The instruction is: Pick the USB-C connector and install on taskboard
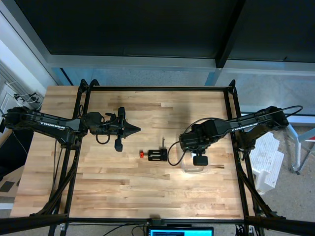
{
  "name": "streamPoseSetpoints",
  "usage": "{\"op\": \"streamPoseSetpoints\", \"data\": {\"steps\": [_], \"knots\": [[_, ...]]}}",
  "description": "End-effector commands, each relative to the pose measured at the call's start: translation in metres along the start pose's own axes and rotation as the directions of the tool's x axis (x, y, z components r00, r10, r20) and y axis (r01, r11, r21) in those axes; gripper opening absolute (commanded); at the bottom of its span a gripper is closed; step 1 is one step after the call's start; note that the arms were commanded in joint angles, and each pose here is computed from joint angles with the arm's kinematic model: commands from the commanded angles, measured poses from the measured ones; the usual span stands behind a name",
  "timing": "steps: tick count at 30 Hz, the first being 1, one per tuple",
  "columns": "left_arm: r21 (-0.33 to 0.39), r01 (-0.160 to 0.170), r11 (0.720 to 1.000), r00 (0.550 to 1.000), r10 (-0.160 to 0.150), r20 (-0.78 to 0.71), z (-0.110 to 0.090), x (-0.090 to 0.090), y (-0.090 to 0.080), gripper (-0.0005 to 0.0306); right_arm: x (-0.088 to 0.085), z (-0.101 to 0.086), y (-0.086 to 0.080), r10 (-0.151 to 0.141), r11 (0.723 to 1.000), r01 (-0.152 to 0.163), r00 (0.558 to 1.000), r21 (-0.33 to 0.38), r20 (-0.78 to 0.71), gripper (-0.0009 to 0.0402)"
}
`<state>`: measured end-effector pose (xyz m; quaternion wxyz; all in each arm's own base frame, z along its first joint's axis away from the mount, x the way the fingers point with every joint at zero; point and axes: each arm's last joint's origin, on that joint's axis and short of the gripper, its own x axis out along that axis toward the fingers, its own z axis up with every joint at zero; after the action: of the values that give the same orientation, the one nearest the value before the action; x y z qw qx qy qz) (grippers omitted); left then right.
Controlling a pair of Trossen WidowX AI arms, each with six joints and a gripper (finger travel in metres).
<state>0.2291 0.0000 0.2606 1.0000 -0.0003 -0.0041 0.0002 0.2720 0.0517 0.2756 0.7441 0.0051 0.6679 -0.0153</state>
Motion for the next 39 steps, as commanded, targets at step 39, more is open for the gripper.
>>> {"op": "streamPoseSetpoints", "data": {"steps": [39], "knots": [[0.000,0.000,1.000,1.000,0.000,0.000,0.000,0.000,0.000,0.0000,0.006,0.108,0.010,-0.014,0.998,0.011,0.999,0.063,0.036,0.0000]]}}
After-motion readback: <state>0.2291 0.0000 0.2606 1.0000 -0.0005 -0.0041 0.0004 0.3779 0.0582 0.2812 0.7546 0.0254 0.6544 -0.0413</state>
